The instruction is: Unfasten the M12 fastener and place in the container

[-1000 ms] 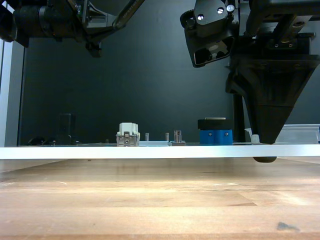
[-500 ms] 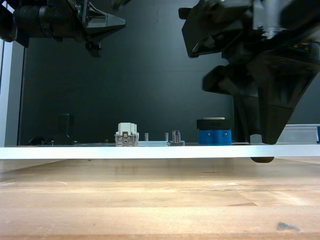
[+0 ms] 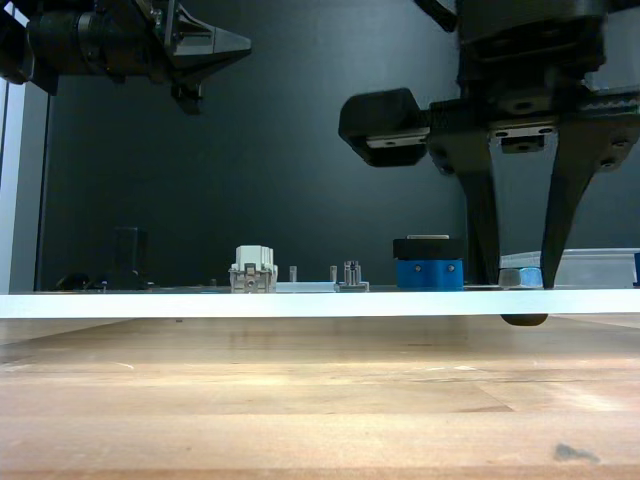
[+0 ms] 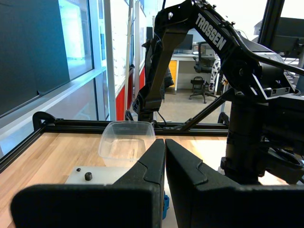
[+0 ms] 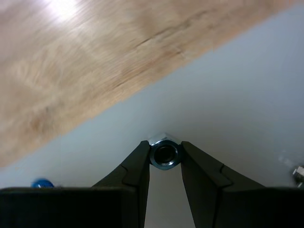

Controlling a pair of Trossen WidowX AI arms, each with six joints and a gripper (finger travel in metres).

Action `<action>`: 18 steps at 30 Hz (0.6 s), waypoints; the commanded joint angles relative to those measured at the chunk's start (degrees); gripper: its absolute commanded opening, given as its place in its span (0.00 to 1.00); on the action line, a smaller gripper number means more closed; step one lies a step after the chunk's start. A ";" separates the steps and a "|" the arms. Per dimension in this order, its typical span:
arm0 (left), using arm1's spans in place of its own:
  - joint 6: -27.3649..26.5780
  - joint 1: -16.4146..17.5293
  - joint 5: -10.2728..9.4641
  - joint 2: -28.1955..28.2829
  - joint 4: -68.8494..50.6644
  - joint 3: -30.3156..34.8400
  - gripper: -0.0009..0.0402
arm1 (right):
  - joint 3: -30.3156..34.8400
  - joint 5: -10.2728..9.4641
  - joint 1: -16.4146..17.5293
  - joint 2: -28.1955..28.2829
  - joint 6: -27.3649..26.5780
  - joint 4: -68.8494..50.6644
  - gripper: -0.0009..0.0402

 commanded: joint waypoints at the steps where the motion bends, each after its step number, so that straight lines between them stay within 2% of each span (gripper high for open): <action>1: 0.02 0.02 0.00 0.02 0.00 0.00 0.02 | 0.04 -0.20 0.07 0.04 -7.10 0.04 0.04; 4: 0.02 0.02 0.00 0.02 0.00 0.00 0.02 | 0.04 -0.20 0.07 0.04 -12.33 0.00 0.06; 7: 0.02 0.00 0.00 0.02 0.00 0.00 0.02 | 0.04 -0.20 0.07 0.04 -14.80 -0.07 0.10; 18: 0.02 0.02 0.00 0.02 0.00 0.00 0.02 | 0.04 -0.24 0.07 0.04 -14.80 -0.09 0.27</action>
